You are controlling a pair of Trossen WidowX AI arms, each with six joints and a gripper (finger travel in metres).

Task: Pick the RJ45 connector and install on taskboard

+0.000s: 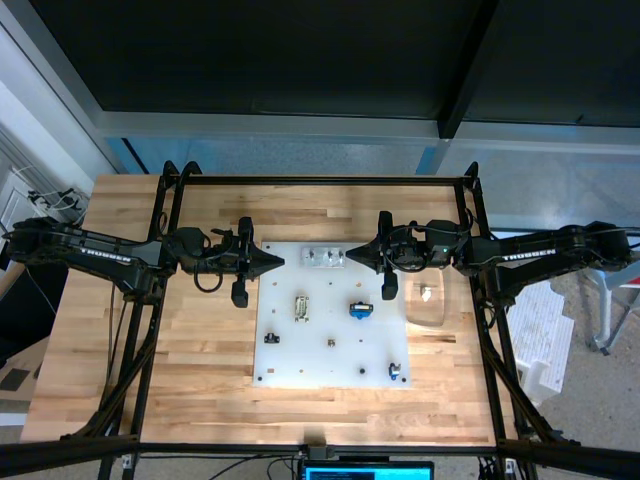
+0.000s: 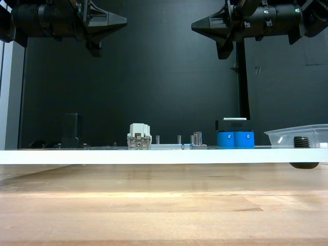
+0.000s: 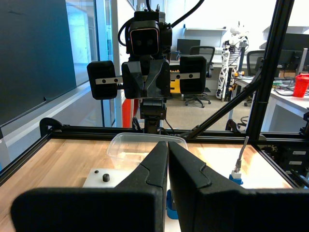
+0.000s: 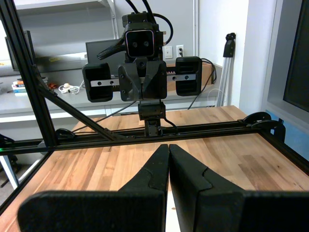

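The taskboard [image 1: 320, 350] is a white square plate in the middle of the table; its near edge shows as a white band [image 2: 154, 156]. The RJ45 connector [image 1: 396, 373] is a tiny blue block resting on the board near its front right corner. My left gripper [image 1: 281, 262] hangs shut and empty above the board's far left corner, high over the table [image 2: 125, 20]. Facing it, my right gripper [image 1: 349, 255] is shut and empty above the far edge [image 2: 193, 24]. Both wrist views show the fingertips pressed together [image 3: 168, 145] [image 4: 169, 146]. Neither gripper is near the connector.
A larger blue fitting with black sides [image 1: 361, 310] [image 2: 235, 137] and a pale metal fitting [image 1: 301, 306] [image 2: 139, 137] stand on the board. A clear plastic tray [image 1: 428, 312] [image 3: 145, 142] beside the board's right edge holds a small whitish lump [image 1: 426, 293]. Black frame rails [image 1: 320, 181] border the table.
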